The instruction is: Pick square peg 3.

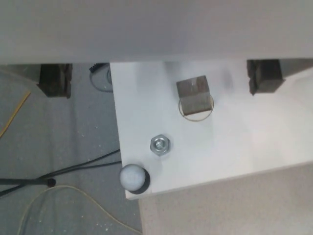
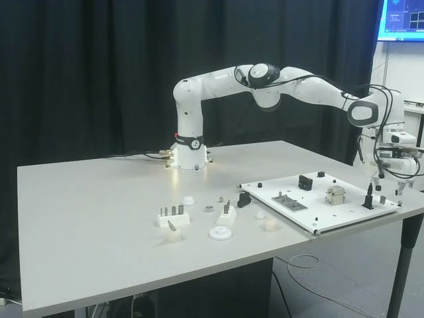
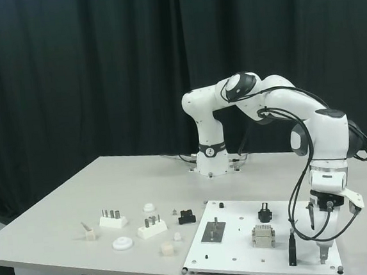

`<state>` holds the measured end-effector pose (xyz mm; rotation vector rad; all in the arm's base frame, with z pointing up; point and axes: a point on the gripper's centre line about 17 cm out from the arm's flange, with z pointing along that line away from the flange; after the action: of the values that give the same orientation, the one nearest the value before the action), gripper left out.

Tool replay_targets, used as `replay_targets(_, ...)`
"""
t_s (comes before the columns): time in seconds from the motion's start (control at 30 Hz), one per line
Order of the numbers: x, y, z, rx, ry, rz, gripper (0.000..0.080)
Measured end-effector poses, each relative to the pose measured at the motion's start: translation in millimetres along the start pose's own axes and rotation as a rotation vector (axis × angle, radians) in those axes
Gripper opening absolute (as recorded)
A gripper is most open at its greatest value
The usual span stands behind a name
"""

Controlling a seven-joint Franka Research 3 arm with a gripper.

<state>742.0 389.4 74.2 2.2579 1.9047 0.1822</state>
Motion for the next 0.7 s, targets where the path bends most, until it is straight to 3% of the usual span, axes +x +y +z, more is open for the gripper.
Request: replay_targets(0.7, 2.1, 2.6, -6.6, -0.005, 0.008, 0.025, 0.0800)
